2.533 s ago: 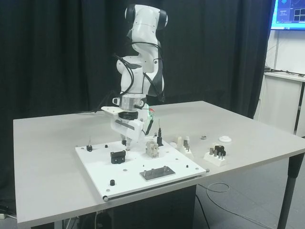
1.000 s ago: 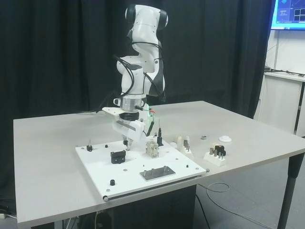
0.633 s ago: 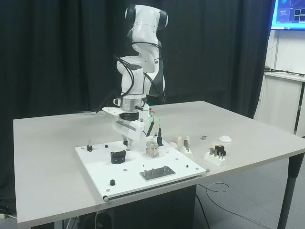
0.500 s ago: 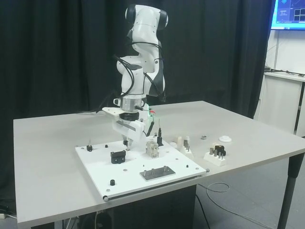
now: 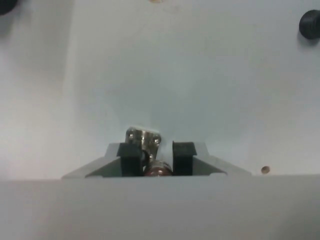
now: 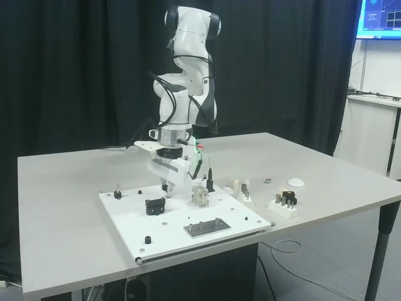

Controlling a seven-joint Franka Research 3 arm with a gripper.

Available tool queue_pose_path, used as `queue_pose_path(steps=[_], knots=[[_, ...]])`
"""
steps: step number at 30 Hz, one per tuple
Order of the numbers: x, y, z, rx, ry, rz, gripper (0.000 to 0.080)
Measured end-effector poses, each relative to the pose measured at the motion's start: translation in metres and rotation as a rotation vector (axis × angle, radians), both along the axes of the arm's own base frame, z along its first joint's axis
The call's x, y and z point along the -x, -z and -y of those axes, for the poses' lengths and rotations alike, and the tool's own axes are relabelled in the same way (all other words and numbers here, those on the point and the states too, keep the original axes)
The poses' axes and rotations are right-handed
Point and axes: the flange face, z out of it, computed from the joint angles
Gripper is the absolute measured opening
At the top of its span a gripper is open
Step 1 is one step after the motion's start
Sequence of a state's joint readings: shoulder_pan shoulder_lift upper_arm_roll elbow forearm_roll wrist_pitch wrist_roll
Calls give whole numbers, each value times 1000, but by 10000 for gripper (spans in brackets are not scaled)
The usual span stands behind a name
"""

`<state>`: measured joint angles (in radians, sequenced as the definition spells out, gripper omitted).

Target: Insert BNC.

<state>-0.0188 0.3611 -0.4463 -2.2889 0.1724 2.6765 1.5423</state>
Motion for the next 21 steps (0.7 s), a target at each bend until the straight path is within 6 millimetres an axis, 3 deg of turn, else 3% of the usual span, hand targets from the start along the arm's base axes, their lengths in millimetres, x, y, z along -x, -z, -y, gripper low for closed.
queue_pose_path(steps=[21], knots=[[-2, 1, 2, -3, 5, -6, 126]])
